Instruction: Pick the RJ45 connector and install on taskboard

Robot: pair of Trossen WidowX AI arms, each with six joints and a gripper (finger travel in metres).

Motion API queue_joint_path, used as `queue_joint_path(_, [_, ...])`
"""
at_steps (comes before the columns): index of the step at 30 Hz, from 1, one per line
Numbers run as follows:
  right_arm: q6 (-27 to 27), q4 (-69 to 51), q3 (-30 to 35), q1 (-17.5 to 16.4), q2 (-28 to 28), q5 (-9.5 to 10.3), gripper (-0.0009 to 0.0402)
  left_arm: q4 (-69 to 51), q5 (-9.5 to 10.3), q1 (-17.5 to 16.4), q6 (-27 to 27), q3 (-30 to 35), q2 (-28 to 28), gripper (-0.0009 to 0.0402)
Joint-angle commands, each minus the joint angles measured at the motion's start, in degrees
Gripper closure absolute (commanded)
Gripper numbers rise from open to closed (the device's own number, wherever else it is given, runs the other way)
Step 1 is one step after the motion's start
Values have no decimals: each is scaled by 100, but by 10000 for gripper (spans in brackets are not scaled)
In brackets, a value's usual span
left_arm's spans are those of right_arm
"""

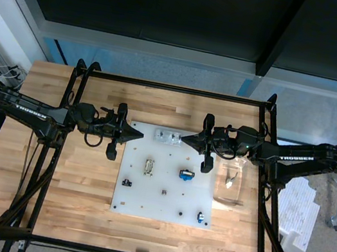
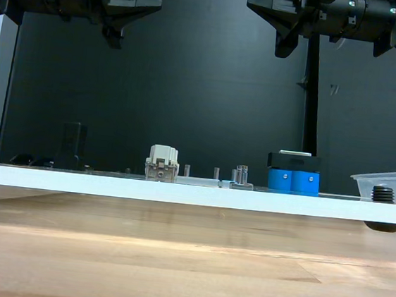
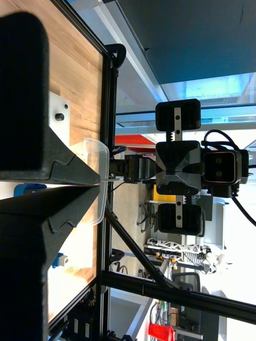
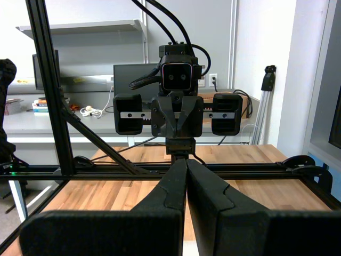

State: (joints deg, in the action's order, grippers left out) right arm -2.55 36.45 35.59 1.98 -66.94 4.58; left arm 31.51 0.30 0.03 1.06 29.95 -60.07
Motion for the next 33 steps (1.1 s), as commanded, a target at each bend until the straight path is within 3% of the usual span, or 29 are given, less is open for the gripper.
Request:
queue_joint_path(1, [-2,0,0,2,-2,-2,393,2,-2,-4,0,0,-2,393])
queue_joint_path(24, [-2,-72,0,0,52,13,393,2,-2,-2,-2,0,-2,393])
queue_joint_path(33, [-4,-2074,339,0,741,-2,393,2,-2,-4,0,0,-2,393])
